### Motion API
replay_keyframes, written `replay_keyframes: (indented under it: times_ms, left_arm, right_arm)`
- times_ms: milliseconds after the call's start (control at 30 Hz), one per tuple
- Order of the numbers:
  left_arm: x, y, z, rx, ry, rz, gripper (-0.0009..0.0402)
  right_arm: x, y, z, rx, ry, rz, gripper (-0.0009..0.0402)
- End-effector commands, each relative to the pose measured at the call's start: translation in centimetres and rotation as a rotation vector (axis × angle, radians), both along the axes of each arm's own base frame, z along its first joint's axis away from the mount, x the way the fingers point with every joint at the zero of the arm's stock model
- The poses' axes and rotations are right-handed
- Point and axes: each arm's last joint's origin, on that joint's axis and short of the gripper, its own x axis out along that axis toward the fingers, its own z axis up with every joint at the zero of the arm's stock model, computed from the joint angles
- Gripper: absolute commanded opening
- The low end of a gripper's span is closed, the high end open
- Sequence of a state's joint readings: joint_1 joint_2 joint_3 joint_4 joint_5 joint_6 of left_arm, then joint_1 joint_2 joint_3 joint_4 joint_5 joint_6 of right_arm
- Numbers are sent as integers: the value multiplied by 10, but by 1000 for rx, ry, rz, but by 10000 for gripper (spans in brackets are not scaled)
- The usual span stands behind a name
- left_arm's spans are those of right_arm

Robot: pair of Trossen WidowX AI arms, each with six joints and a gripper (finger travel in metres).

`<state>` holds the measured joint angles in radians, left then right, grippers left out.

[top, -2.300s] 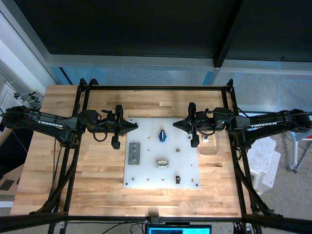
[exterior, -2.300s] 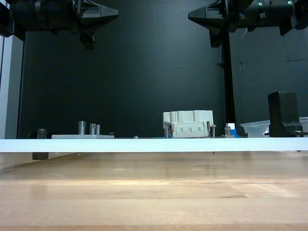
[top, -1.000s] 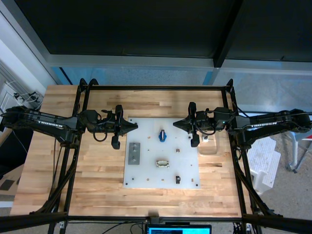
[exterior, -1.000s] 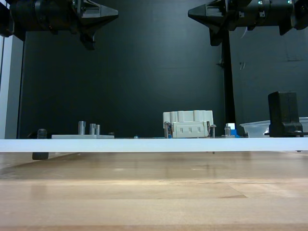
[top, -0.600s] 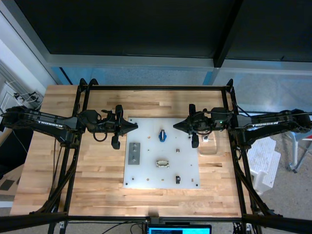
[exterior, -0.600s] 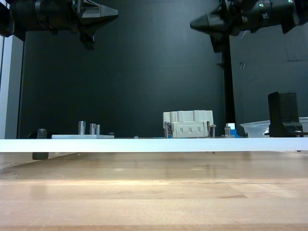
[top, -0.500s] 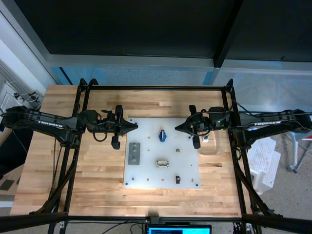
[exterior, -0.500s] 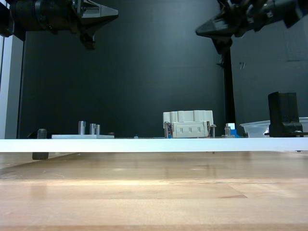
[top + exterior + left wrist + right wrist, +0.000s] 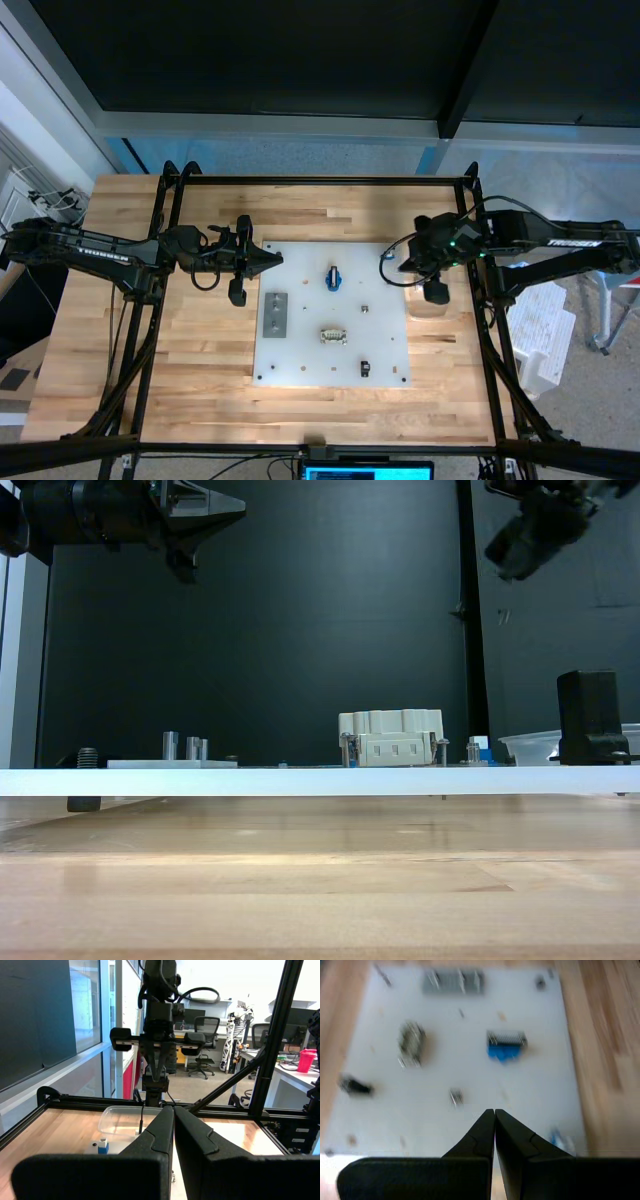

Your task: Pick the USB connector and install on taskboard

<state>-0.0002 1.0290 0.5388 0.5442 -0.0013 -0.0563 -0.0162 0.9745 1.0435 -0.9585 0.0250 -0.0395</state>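
The white taskboard [image 9: 300, 352] lies mid-table with a grey block [image 9: 273, 315], a blue upright part [image 9: 333, 277], a silver multi-pin connector [image 9: 334, 336] and a black socket [image 9: 365, 368]. A small blue-and-white piece [image 9: 559, 1137], apparently the USB connector, sits by the board's right edge near the clear tray [image 9: 120, 1117]. My right gripper [image 9: 384, 257] hangs shut and empty over that edge, tilted down at the board [image 9: 470, 1070]. Above the board's left edge my left gripper [image 9: 277, 258] hovers level, also shut and empty.
The clear plastic tray [image 9: 420, 305] rests on the wooden tabletop just right of the board. A black frame of rails [image 9: 320, 181] runs around the table. Both arms hang well above the board's parts in the low view.
My right arm has pulled back to the right and its gripper has tipped downward toward the board. The left arm has not moved.
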Motion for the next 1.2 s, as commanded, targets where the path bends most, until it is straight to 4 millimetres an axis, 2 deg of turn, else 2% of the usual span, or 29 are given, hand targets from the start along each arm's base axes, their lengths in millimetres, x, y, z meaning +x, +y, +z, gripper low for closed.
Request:
replay_keyframes:
  times_ms: [33,267,400,533,767,900,1033,1200]
  left_arm:
    - [0,0,0,0,0,0,0]
    - [0,0,0,0,0,0,0]
    - [0,0,0,0,0,0,0]
    - [0,0,0,0,0,0,0]
    - [0,0,0,0,1,0,0]
    - [0,0,0,0,-1,0,0]
    - [0,0,0,0,1,0,0]
    - [0,0,0,0,0,0,0]
  right_arm:
    - [-11,0,-1,-16,115,-9,0]
    - [-26,0,-9,-27,308,-15,0]
    - [-23,-2,-19,-60,409,-33,8]
    - [-17,-2,-27,-75,463,-36,40]
    - [-6,-3,-36,-102,492,-38,121]
    - [7,-3,-48,-106,534,-26,159]
    - [13,-4,-59,-108,564,-19,178]
    - [12,-4,-75,-104,585,-16,181]
